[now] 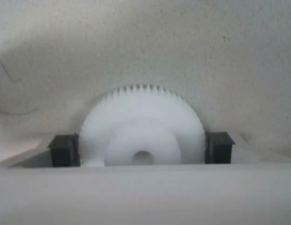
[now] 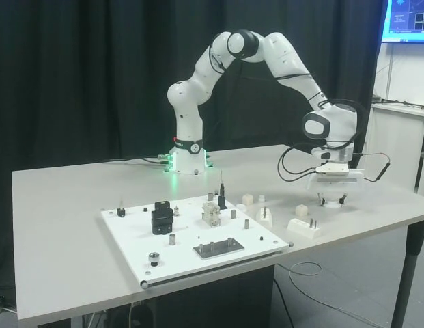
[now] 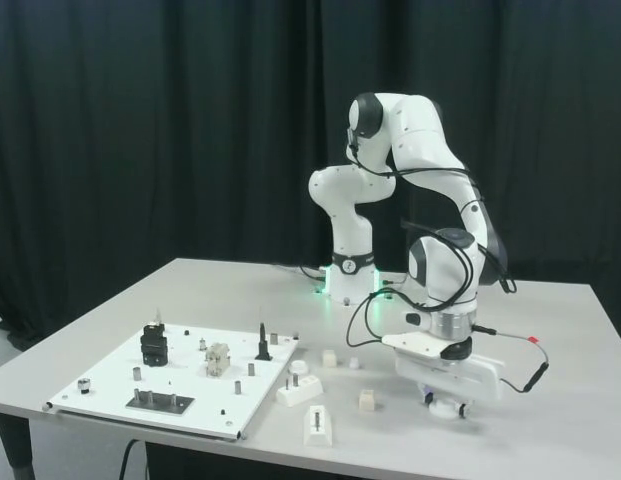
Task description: Pick large gear.
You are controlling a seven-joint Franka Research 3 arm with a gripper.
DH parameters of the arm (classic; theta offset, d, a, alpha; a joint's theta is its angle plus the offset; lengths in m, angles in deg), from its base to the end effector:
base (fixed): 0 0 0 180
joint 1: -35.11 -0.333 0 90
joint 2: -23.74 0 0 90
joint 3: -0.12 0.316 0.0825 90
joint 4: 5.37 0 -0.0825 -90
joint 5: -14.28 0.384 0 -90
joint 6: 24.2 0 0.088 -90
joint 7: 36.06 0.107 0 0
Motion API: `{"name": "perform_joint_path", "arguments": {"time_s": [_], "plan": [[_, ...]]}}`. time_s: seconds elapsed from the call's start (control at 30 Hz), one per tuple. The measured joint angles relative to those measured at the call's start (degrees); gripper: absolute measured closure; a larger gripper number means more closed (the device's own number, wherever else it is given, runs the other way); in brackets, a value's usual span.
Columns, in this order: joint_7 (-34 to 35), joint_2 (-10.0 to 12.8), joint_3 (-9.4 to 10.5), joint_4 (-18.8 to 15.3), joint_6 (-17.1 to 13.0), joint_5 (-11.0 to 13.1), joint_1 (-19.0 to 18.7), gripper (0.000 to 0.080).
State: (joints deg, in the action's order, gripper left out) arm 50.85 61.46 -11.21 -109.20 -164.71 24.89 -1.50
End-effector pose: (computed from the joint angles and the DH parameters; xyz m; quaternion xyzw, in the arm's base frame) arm 0.5840 0.2847 0.1817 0.8313 -0.5558 0.0013 0.0008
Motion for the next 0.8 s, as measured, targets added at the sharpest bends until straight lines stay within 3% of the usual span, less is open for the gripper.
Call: {"name": "perform_joint_path", "arguments": {"time_s": [0.43, 0.8], "plan": [[0.11, -0.18, -0.52, 0.40, -0.23, 0.00, 0.04, 0.0213], [0.11, -1.76, -0.74, 0.44, 0.55, 0.00, 0.07, 0.0214]]}}
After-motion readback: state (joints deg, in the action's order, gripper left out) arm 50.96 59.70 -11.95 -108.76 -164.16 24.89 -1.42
